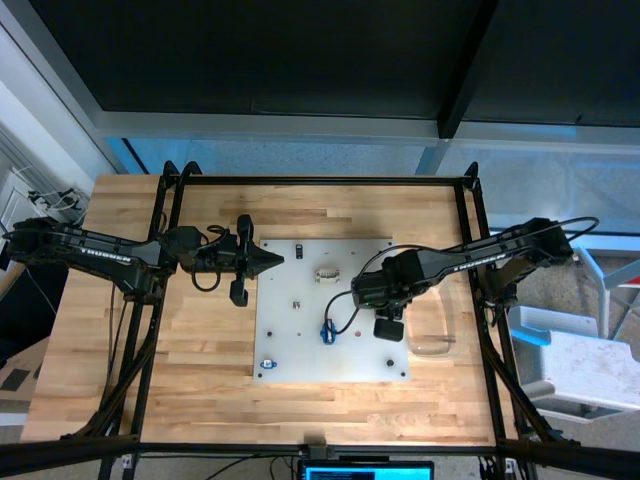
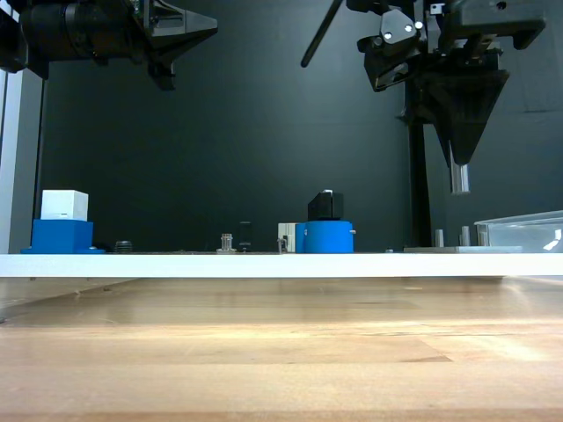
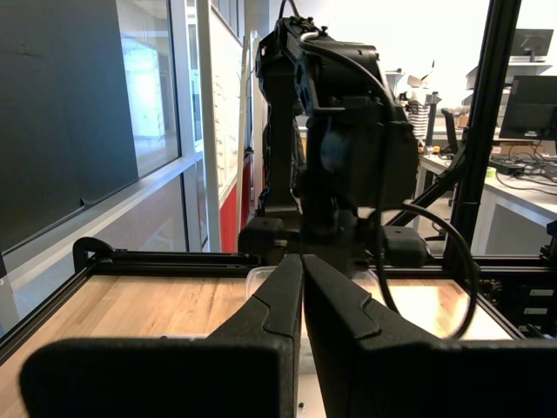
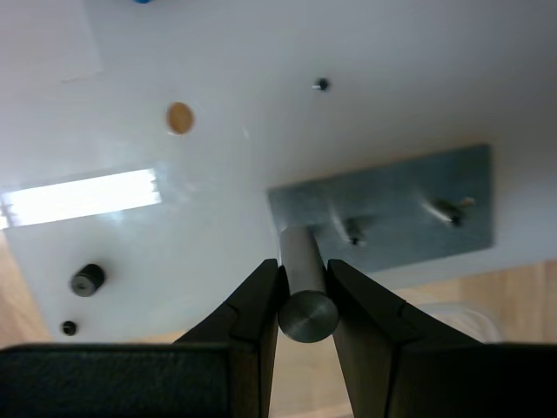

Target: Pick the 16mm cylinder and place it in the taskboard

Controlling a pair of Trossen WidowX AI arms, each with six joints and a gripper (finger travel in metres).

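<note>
Between the two dark fingers of the right claw (image 4: pixel 303 280), I am seeing the short silver-grey metal 16mm cylinder (image 4: pixel 305 300) being gripped firmly, with one end poking out past the fingertips. From the low view, that right claw (image 2: pixel 458 167) is hanging well above the board, pointing straight down. The 16mm cylinder (image 2: pixel 459 180) is dangling upright from it, clear of everything beneath.

Directly below this claw, the flat white square taskboard (image 4: pixel 200 70) is lying on the pale wooden counter (image 1: pixel 200 330). Under the cylinder's far end, a grey rectangular metal plate (image 4: pixel 409 205) is sitting on the board, carrying two small upright pins. Beside the claw, on the side away from the other arm, a clear plastic tray (image 2: pixel 526 230) is resting on the counter.

Across from it, the left claw (image 3: pixel 302 261) is hovering high and level, pointing toward the right arm. I am reading its fingers as pressed together and holding nothing. From the high view, the left claw (image 1: pixel 278 259) is reaching just over the near edge of the taskboard (image 1: pixel 300 345).
</note>
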